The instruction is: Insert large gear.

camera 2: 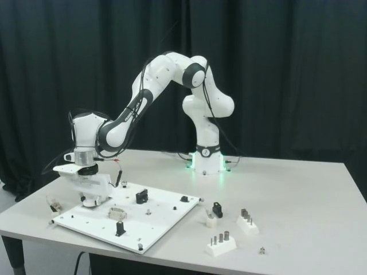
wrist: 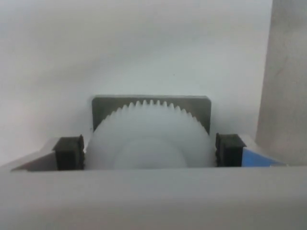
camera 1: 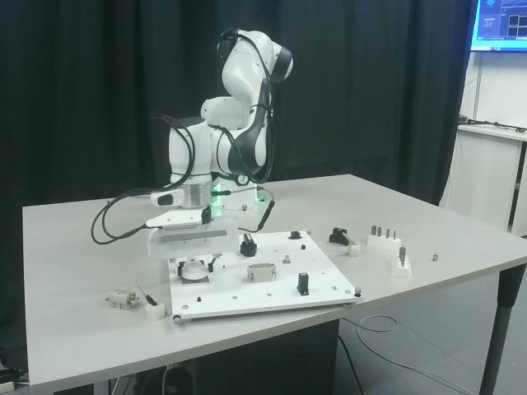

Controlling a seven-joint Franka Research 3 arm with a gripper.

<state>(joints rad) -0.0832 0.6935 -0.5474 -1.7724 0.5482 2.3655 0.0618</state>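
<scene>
The large white gear (wrist: 149, 139) has a toothed rim and a raised round hub, and sits in front of a grey block (wrist: 151, 108). My gripper (wrist: 149, 152) is shut on the gear, one black fingertip (wrist: 70, 152) pressed to each side of its rim. In the first room view the gripper (camera 1: 198, 263) is low over the near left part of the white board (camera 1: 272, 296), with the gear (camera 1: 192, 269) between its fingers. The second room view shows the gripper (camera 2: 92, 198) at the board's left end (camera 2: 86, 220). Whether the gear rests on the board is hidden.
On the board stand black fixtures (camera 1: 248, 246) (camera 1: 302, 283) and a grey holder (camera 1: 261, 272). A small part block (camera 1: 120, 299) and a white piece (camera 1: 154, 310) lie left of the board. White peg holders (camera 1: 384, 240) and a black part (camera 1: 338, 237) sit to the right.
</scene>
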